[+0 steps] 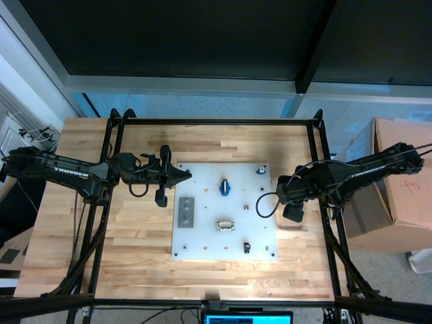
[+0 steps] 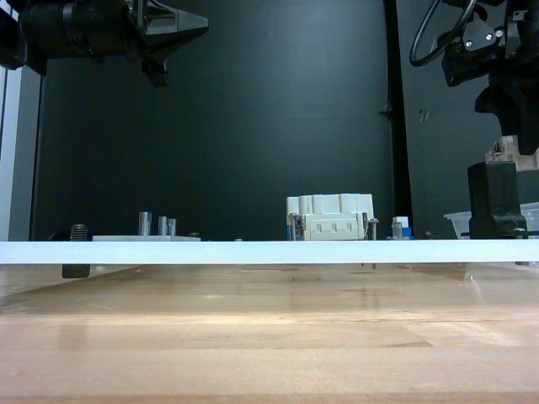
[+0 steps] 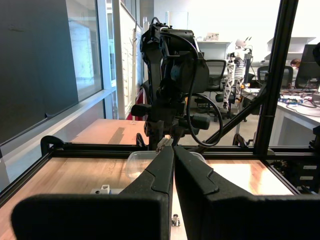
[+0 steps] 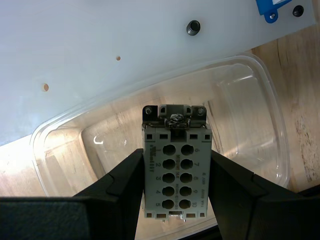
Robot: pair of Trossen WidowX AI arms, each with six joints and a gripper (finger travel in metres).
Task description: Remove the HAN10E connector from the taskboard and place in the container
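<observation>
Right end effector (image 4: 176, 172) is clenched on the HAN10E connector (image 4: 176, 145), gripping its two long sides, and I see the numbered pin face turned toward my wrist camera. Directly beneath it lies the clear container (image 4: 260, 105), sitting on the tabletop (image 4: 300, 75) just beside the white taskboard (image 4: 100, 35); the connector is held clear of its seat. Left end effector (image 3: 173, 167) is clenched on nothing, raised over the taskboard's opposite edge, well apart.

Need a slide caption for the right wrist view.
Right end effector holds connector over container; left end effector hovers over board's far-left corner.
</observation>
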